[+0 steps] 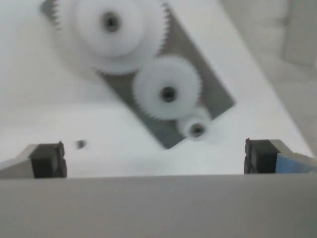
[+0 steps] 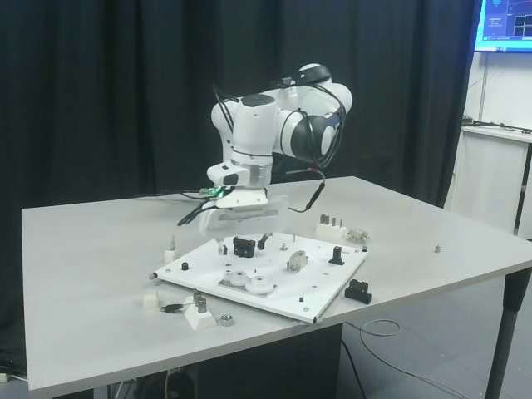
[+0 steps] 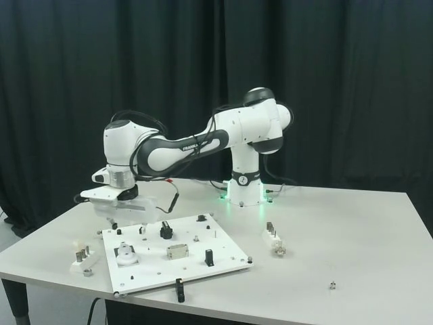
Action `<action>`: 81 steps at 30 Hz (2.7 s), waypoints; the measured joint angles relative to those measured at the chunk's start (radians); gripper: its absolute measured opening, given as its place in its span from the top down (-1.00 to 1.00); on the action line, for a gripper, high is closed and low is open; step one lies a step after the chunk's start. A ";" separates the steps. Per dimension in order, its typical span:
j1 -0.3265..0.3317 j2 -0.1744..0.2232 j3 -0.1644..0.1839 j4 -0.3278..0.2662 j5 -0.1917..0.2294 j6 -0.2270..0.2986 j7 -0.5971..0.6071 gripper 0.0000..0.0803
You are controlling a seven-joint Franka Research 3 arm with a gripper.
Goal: Pick waterproof.
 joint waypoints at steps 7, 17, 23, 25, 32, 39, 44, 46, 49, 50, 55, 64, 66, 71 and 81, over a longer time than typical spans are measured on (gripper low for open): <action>0.051 -0.001 -0.026 -0.021 0.001 -0.080 0.031 -0.99; 0.177 -0.011 -0.052 -0.098 0.001 -0.144 0.095 -0.99; 0.280 -0.012 -0.070 -0.168 0.006 -0.158 0.137 -0.99; 0.317 -0.014 -0.074 -0.191 0.006 -0.158 0.156 -0.99; 0.450 -0.021 -0.091 -0.265 0.007 -0.153 0.232 -0.99; 0.576 -0.032 -0.097 -0.323 0.007 -0.132 0.318 -0.99; 0.666 -0.041 -0.096 -0.354 0.007 -0.114 0.383 -0.99; 0.701 -0.045 -0.096 -0.364 0.008 -0.107 0.407 -0.99; 0.755 -0.050 -0.094 -0.380 0.010 -0.093 0.439 -0.99; 0.773 -0.051 -0.093 -0.385 0.012 -0.089 0.447 -0.99; 0.864 -0.052 -0.088 -0.415 0.016 -0.058 0.481 -0.99; 1.034 -0.065 -0.056 -0.482 0.018 0.039 0.563 -0.99; 1.068 -0.069 -0.047 -0.498 0.018 0.064 0.583 -0.99; 1.144 -0.078 -0.025 -0.538 0.023 0.123 0.620 -0.99; 1.233 -0.079 0.015 -0.612 0.086 0.206 0.635 -0.99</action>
